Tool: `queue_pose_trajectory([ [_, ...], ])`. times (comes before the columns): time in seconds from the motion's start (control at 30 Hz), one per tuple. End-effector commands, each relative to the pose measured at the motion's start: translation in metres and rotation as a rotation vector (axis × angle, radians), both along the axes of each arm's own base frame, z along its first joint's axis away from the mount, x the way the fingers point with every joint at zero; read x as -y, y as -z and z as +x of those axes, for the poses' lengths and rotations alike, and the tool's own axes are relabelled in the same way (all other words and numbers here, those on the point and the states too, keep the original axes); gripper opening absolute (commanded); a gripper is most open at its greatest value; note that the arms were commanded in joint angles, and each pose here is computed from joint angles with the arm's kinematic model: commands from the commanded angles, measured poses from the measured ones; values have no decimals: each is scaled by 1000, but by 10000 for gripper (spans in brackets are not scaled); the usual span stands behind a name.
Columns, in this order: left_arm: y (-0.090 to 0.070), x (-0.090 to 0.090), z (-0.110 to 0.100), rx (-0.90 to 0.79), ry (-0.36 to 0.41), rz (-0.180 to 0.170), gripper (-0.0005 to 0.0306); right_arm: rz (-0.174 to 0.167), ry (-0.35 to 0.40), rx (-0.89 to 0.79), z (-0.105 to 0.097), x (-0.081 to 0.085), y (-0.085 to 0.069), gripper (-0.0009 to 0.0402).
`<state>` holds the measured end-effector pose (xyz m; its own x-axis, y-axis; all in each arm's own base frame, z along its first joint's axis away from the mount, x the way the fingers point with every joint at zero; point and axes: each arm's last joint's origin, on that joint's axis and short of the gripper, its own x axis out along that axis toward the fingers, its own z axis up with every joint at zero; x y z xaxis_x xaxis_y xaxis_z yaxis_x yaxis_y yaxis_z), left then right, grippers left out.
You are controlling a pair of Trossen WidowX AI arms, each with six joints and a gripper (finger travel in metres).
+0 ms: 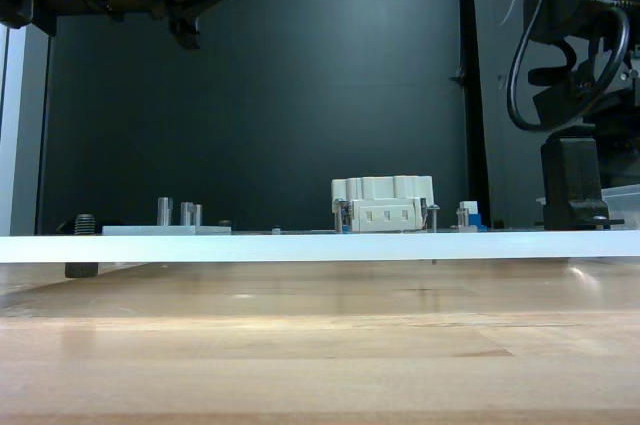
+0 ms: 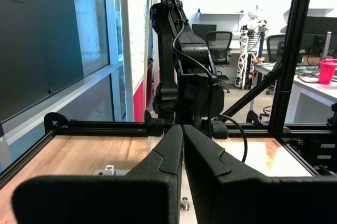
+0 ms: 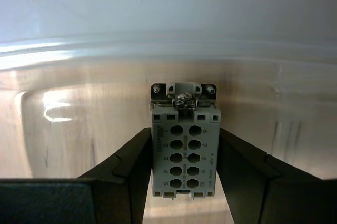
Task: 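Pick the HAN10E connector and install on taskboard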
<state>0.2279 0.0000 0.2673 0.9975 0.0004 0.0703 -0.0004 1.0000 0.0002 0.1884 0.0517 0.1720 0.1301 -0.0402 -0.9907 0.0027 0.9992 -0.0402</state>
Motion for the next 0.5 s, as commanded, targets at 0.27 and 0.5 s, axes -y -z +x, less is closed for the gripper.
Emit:
queue_pose_trajectory([
  [0.27, 0, 0, 0, 0, 0, 0, 1, -3, 4, -7, 2, -1, -65, 41],
  [0.5, 0, 0, 0, 0, 0, 0, 1, -2, 5, 2, 3, -1, -97, 40],
])
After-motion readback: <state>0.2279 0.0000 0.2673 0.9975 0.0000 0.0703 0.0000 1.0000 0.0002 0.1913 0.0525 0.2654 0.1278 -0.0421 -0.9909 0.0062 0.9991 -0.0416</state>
